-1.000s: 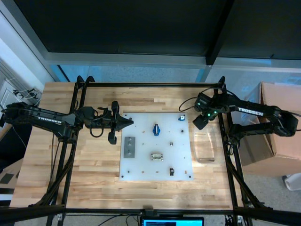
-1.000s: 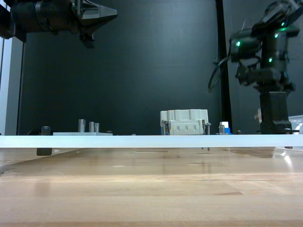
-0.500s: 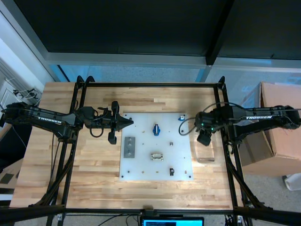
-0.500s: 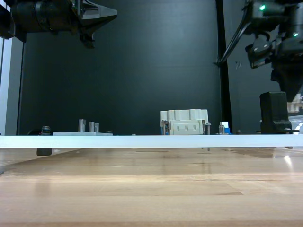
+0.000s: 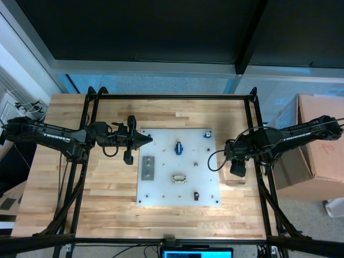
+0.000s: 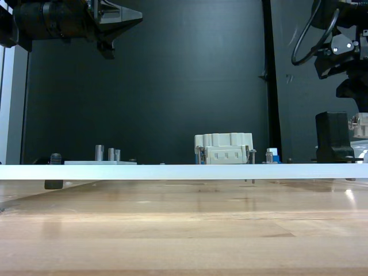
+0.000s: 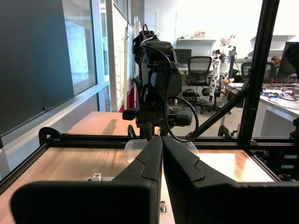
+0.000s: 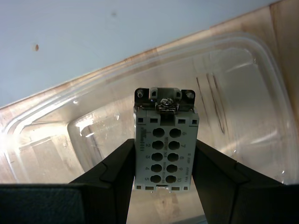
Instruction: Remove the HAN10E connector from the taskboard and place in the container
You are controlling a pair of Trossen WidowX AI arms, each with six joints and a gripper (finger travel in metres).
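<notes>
The connector (image 8: 164,140) sat upright between the two fingers (image 8: 122,163) of the right gripper (image 8: 164,150), which pressed on its two side faces and held it off the board (image 5: 161,188). It hung directly above the clear container (image 8: 261,51), its pin face turned to the wrist camera; whether it touched the container's floor could not be told. In the high view the right gripper (image 5: 237,169) stood over the container (image 5: 232,181), just beside the board's right edge. Small numerals ran beside the connector's ten holes, 5 and 10 among those legible; the finer print beside them was too small to read. The left gripper (image 5: 145,141) hovered high near the board's far left corner, its fingers (image 7: 149,158) pressed together with nothing between them. The left arm (image 5: 51,136) bore the word TROSSEN in white. The white board lay on a pale wooden table (image 5: 102,204) inside a black frame (image 5: 172,97). On the board stood a cream housing (image 6: 224,148), a blue part (image 5: 179,147) and a grey block (image 5: 147,167). A cardboard box (image 5: 322,156) stood beyond the table's right side. The left wrist view looked across at the right arm (image 7: 156,88) and past it to a bright room with office chairs (image 7: 200,70), desks and large windows.
</notes>
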